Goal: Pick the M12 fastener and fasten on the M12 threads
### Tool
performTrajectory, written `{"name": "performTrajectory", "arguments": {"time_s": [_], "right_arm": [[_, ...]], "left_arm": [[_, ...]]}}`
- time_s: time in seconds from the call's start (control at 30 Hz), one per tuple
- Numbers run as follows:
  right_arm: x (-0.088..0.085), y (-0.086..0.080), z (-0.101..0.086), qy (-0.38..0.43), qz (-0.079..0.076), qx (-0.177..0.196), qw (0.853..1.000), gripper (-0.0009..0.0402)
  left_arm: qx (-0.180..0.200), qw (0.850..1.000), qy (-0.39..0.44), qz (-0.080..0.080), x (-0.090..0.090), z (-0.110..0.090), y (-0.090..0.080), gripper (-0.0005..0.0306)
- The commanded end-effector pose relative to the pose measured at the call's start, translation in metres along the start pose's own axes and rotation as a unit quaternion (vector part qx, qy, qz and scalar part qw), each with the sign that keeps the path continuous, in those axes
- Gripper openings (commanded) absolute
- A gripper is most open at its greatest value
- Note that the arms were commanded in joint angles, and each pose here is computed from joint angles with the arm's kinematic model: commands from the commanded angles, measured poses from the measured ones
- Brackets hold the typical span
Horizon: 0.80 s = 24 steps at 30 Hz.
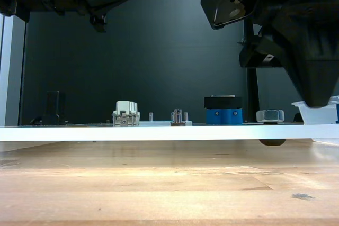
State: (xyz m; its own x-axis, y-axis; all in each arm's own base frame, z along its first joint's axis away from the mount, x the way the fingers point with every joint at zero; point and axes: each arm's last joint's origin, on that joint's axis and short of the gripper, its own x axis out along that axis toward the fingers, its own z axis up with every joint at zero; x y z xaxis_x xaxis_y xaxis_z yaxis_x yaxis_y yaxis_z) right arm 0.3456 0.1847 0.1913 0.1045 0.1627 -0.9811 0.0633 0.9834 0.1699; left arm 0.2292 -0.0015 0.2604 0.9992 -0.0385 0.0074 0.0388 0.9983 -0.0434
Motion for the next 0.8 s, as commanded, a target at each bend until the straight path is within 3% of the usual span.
{"name": "performTrajectory", "arguments": {"time_s": [0.03, 0.13, 0.23, 0.4, 0.57, 0.6, 0.63, 0.7, 0.73, 0.8], "right_arm": [[-0.004, -0.001, 0.002, -0.018, -0.025, 0.003, 1.000, 0.0000], [-0.005, -0.003, 0.003, -0.038, -0.058, 0.004, 0.998, 0.0000], [-0.004, -0.005, 0.004, -0.046, -0.076, 0.004, 0.996, 0.0000], [0.004, -0.006, 0.005, -0.046, -0.089, 0.005, 0.995, 0.0000], [0.005, -0.005, 0.006, -0.049, -0.084, 0.006, 0.995, 0.0000], [0.005, -0.004, 0.006, -0.045, -0.074, 0.006, 0.996, 0.0000], [0.005, -0.003, 0.006, -0.034, -0.052, 0.005, 0.998, 0.0000], [0.004, 0.000, 0.004, 0.002, 0.007, -0.010, 1.000, 0.0000], [0.004, 0.002, 0.003, 0.014, 0.030, -0.017, 0.999, 0.0000], [0.003, 0.003, 0.002, 0.026, 0.051, -0.028, 0.998, 0.0000]], "left_arm": [[0.000, 1.000, 0.000, 0.000, 0.000, 0.000, 0.000, 0.0000], [0.000, 1.000, 0.000, 0.000, 0.000, 0.000, 0.000, 0.0000], [0.000, 1.000, 0.000, 0.000, 0.000, 0.000, 0.000, 0.0000], [0.000, 1.000, 0.000, 0.000, 0.000, 0.000, 0.000, 0.0000], [0.000, 1.000, 0.000, 0.000, 0.000, 0.000, 0.000, 0.0000], [0.000, 1.000, 0.000, 0.000, 0.000, 0.000, 0.000, 0.0000], [0.000, 1.000, 0.000, 0.000, 0.000, 0.000, 0.000, 0.0000], [0.000, 1.000, 0.000, 0.000, 0.000, 0.000, 0.000, 0.0000], [0.000, 1.000, 0.000, 0.000, 0.000, 0.000, 0.000, 0.0000], [0.000, 1.000, 0.000, 0.000, 0.000, 0.000, 0.000, 0.0000]]}}
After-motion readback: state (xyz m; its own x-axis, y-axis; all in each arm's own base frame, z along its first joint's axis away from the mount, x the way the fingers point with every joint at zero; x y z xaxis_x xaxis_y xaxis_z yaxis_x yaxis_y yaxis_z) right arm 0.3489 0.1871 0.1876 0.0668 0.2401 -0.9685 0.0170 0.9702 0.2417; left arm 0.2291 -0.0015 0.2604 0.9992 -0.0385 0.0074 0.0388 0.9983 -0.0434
